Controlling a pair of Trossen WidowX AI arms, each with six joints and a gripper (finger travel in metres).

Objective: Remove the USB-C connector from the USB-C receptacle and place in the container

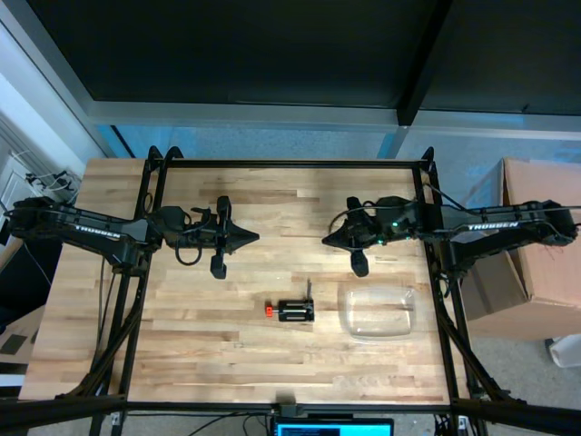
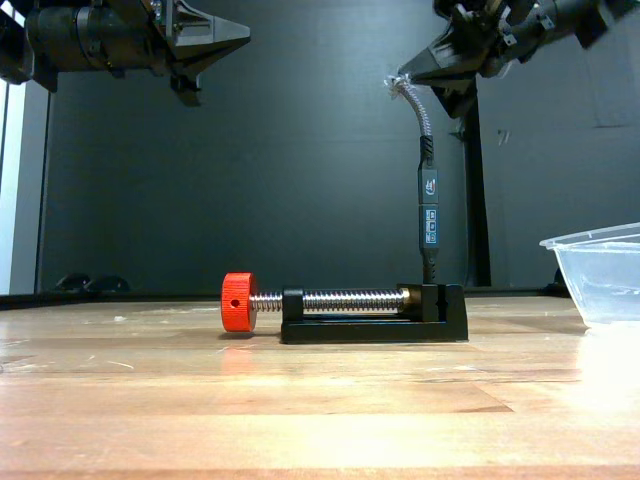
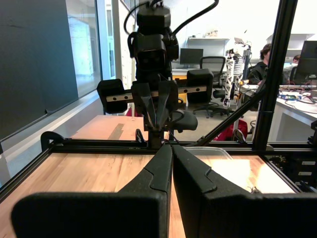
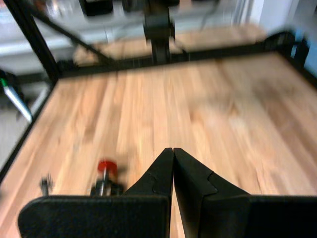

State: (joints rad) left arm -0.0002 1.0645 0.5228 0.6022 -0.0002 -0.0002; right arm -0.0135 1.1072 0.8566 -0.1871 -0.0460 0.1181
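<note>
Butcher-block tabletop (image 1: 227,363) under a black frame (image 1: 290,164) — I see the USB-C connector (image 2: 428,215) standing upright in its seat in the red-knobbed vise (image 2: 375,318) mid-table, with its cable rising free. Just right of it sits the clear container (image 1: 377,312). Raised above the table, the left gripper (image 1: 252,238) hangs far-left of the vise and the right gripper (image 1: 329,241) far-right — both have their fingers pressed together on nothing.

"TROSSEN" in white capitals runs along the left arm (image 1: 94,232); we read it in the high view. Same word on the right arm (image 1: 495,223). We note two small labels on the USB-C connector (image 2: 428,190), low view, too small to read.
</note>
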